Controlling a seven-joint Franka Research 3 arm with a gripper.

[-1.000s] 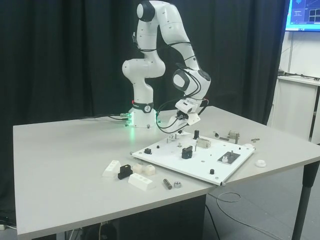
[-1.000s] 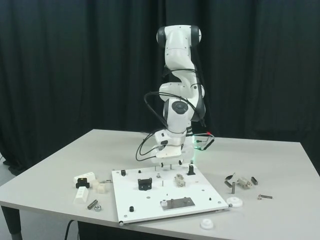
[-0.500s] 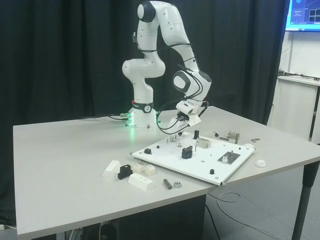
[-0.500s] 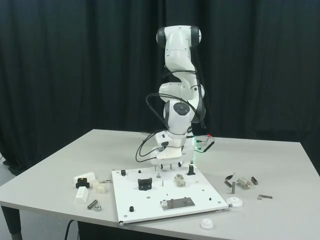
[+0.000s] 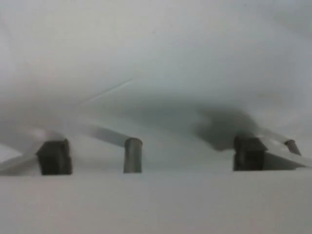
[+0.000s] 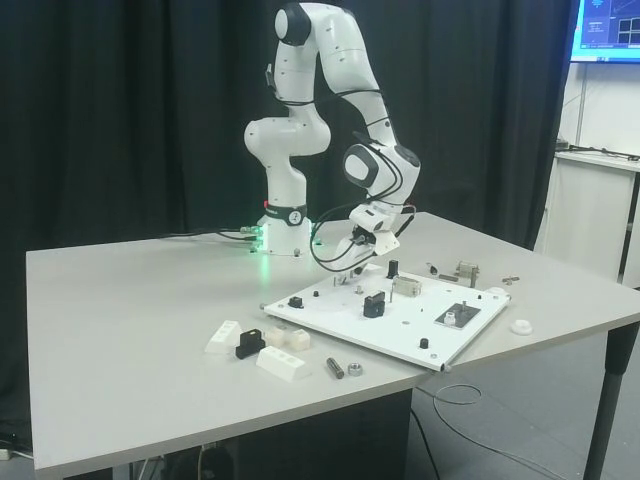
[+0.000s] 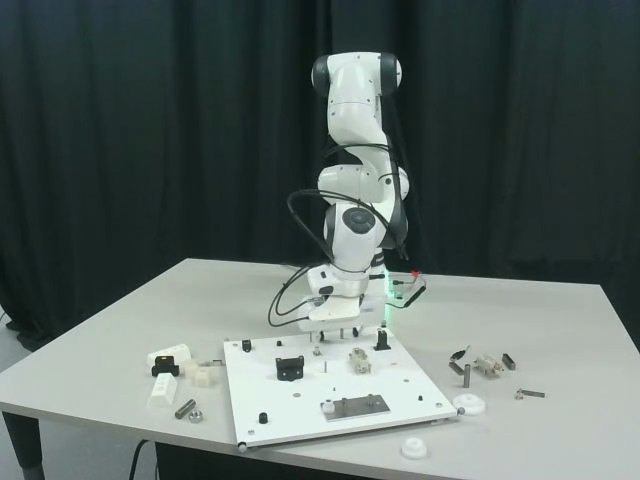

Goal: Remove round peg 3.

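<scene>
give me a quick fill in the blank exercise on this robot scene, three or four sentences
1. The white robot arm is bolted to a ____ table.
2. The arm's gripper hangs over the far edge of the flat ____ assembly board.
3. The light glowing at the arm's base is ____.
4. The curtain behind the table is ____.

Missing words: grey; white; green; black

Black curtain (image 7: 150,130) behind grey table (image 6: 120,300)

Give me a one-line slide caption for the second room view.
White Franka arm holds its tool low over the far edge of the white board on the grey table.
</scene>
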